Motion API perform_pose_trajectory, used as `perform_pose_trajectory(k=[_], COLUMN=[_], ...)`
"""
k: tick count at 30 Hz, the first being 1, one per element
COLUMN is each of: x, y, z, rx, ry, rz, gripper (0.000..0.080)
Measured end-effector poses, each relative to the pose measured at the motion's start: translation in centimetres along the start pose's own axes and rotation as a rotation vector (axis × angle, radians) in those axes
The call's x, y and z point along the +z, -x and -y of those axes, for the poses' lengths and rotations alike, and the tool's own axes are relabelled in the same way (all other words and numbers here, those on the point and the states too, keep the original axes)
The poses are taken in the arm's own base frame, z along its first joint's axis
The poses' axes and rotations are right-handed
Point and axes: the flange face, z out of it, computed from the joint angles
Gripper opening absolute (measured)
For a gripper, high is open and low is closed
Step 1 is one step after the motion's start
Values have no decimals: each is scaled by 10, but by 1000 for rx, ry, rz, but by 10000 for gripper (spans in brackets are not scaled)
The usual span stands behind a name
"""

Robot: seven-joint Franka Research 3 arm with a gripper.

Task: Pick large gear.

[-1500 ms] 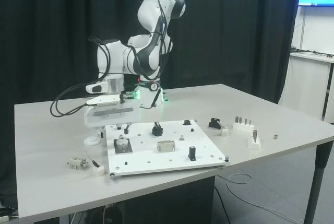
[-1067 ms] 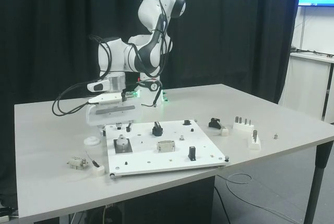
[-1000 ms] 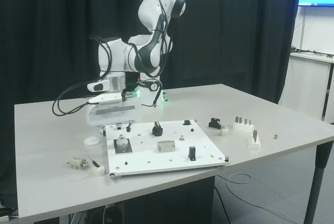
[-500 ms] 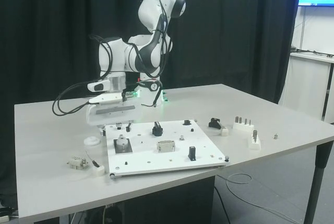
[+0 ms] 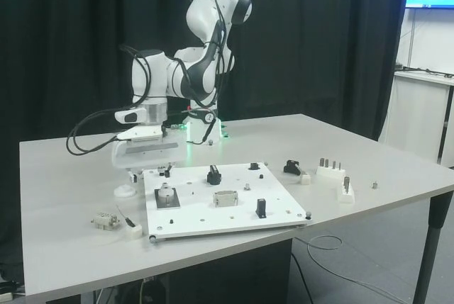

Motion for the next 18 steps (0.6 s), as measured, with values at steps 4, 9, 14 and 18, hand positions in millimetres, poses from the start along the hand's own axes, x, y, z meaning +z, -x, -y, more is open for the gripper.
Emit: perform_pose_trajectory(k=[4,9,14,18], x=[-2,-3,-1,1], y=[0,1,3,5], z=[-12,-31,-50,-65], rx=[-7,-21,-60,-92], ry=[29,60,69,69], rz=[11,23,34,43], gripper=[800,800,800,800])
